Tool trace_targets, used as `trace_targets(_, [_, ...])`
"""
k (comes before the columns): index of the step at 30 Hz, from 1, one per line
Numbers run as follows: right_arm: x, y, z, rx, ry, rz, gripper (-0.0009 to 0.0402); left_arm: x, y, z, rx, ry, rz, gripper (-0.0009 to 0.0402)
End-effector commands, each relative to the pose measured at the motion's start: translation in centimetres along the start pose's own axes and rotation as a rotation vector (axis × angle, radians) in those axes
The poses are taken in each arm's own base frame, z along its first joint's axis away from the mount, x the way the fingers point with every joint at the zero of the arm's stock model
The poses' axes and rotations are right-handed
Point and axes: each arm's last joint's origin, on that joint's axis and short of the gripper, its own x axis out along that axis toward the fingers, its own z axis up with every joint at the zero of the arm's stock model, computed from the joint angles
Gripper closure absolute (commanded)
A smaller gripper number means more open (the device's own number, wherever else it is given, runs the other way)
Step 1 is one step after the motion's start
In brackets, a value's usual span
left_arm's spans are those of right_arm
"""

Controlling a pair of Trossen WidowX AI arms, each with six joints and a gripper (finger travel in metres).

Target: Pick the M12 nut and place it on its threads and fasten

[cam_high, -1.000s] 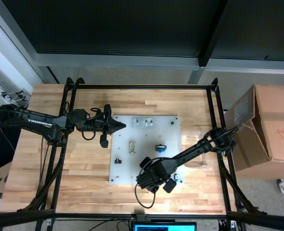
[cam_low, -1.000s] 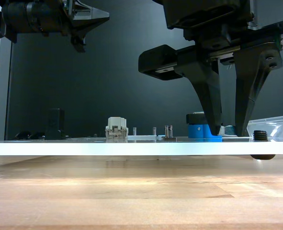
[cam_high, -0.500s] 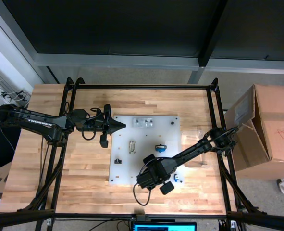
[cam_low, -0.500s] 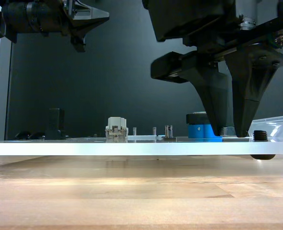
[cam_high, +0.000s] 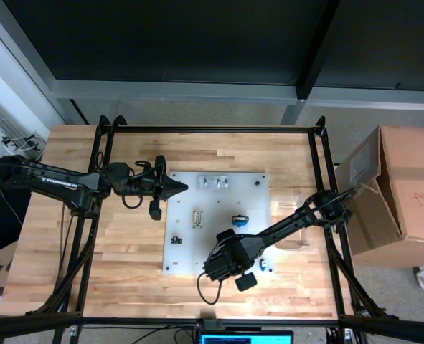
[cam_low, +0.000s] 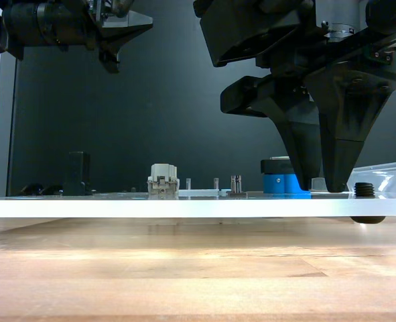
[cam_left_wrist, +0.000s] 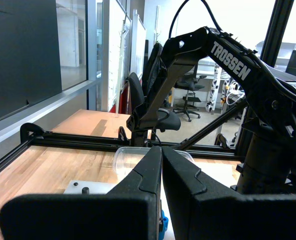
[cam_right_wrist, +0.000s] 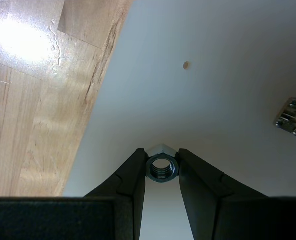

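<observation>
Right wrist view: nut [cam_right_wrist: 161, 168] sits between the two fingers of the right gripper [cam_right_wrist: 161, 156], pinched on opposite sides, so the fingers are closed down to the nut's width and no further. Bore faces straight along the gripper, threads visible through it, white board [cam_right_wrist: 228, 75] beyond; so the nut's axis runs up and down, square to the board. Below it is bare board close to its edge, with wooden table [cam_right_wrist: 32, 100] alongside. No stud under the nut in this view. Low view: right gripper points straight down, tips very near the board surface; cannot tell if the nut touches the board. Stud [cam_low: 364, 190] stands just beside the tips, on the side toward the right arm's base, ribs bare, nothing on it. Clear tray [cam_low: 392, 176] shows behind the stud. So the nut is held, off its stud, and the stud lies a short sidestep away, roughly along the board's near edge. Judgement: next move needs a small lift, a shift that way until bore and stud line up, then down and turn; axes look parallel already, so the offset is sideways only. Risk: cross-threading if the nut lands tilted. Left gripper [cam_high: 177, 187] hangs high over the board's far left edge, fingers pressed together on nothing, well apart from nut and stud. Right arm is far nearer.
</observation>
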Motion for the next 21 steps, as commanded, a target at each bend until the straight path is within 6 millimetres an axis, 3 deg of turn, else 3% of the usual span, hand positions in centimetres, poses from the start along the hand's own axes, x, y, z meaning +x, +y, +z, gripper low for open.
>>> trace_targets(1, [-0.3,0.0,0.0,-0.026,-0.008,-0.009,0.0381,0.0,0.0,0.0,0.000,0.000,0.000,0.0393])
trace_targets(7, [-2.2,0.1,-0.7,-0.144,-0.025,-0.009,0.0381,0.0,0.0,0.0,0.000,0.000,0.000,0.0393])
trace_targets(12, [-4.0,0.7,-1.8,-0.351,0.000,-0.008,0.0381,0.0,0.0,0.0,0.000,0.000,0.000,0.0393])
trace_targets(21, [-5.0,1.1,-2.5,-0.587,0.020,-0.001,0.0381,0.0,0.0,0.0,0.000,0.000,0.000,0.0393])
